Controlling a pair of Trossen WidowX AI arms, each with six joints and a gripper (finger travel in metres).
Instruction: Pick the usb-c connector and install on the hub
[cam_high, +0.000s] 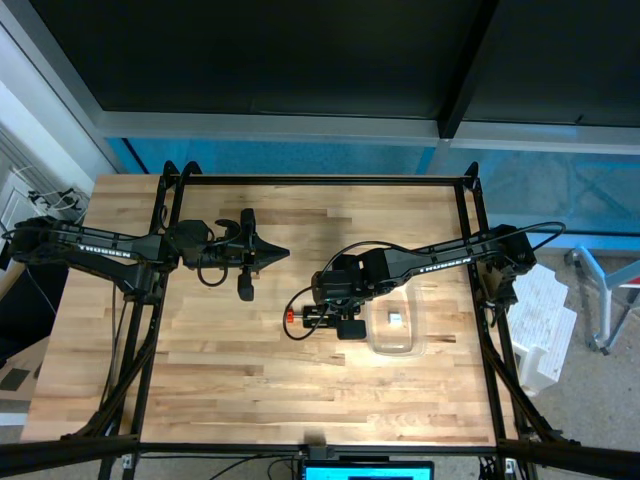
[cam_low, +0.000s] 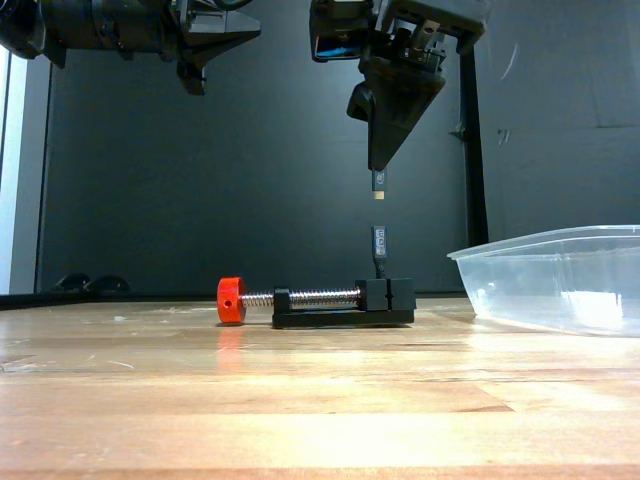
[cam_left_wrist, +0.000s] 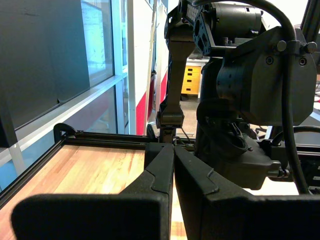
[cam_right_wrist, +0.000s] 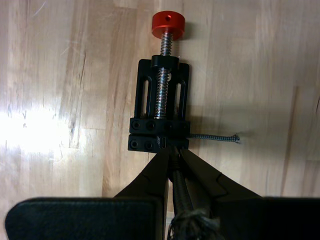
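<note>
Above hub (cam_low: 345, 305), right end effector (cam_low: 378, 165), left (cam_high: 284, 252) aloft

The pale wooden tabletop (cam_high: 250, 390) carries the hub (cam_low: 340, 305) straight below the right tool (cam_low: 378, 160), which hangs well above it pinching the usb-c connector (cam_low: 379, 183). The hub's orange-red knob (cam_low: 230, 300) lies at the end turned toward the left tool (cam_high: 283, 252). A clear plastic tray (cam_low: 520, 270) rests on the boards just beside the hub, on the far side from that knob, while the left tool, fingers pressed together, hovers over bare wood well apart from both.
</note>
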